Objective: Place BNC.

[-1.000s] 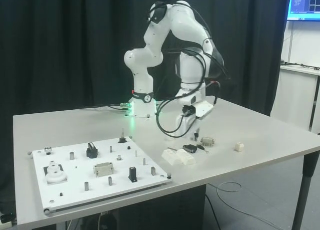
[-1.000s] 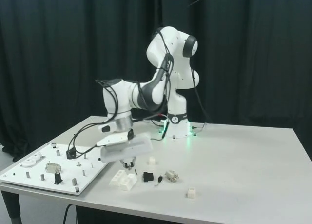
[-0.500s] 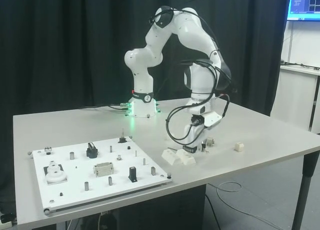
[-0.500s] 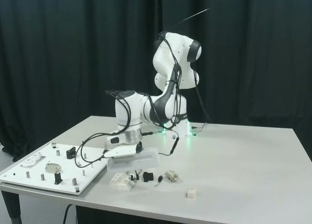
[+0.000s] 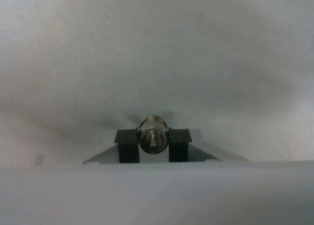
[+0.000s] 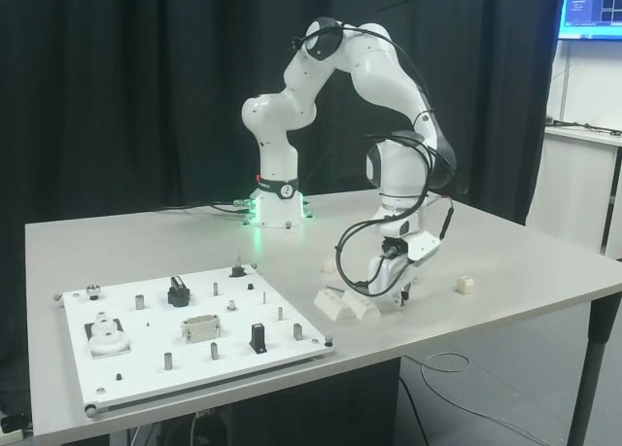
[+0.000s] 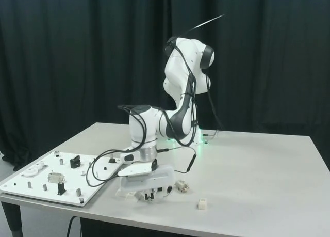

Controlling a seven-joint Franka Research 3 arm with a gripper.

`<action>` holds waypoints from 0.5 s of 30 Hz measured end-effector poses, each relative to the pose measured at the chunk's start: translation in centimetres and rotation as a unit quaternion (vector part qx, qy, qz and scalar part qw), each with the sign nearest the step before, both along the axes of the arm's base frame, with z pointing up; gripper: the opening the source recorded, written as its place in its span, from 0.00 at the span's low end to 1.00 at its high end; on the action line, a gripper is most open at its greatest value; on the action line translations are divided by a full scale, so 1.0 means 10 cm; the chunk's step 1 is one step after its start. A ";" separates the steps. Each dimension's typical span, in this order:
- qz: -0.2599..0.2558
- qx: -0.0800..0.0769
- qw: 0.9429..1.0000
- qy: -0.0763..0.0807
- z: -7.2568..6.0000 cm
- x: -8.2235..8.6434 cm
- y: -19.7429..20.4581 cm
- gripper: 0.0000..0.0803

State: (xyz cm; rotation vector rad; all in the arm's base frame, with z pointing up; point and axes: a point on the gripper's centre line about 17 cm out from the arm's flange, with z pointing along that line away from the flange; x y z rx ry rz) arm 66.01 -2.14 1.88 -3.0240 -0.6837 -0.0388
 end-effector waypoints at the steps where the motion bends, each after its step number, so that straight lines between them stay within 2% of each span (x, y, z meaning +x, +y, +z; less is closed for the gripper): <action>1: 0.001 0.000 1.000 -0.001 -0.01 0.00 0.01 0.15; 7: 0.000 -0.001 1.000 -0.003 -0.07 0.01 0.06 0.15; 13: -0.005 -0.001 1.000 -0.004 -0.07 0.03 0.09 0.15; 14: -0.005 -0.001 1.000 -0.005 -0.07 0.03 0.09 0.80; 15: -0.005 -0.001 1.000 -0.005 -0.06 0.04 0.10 0.80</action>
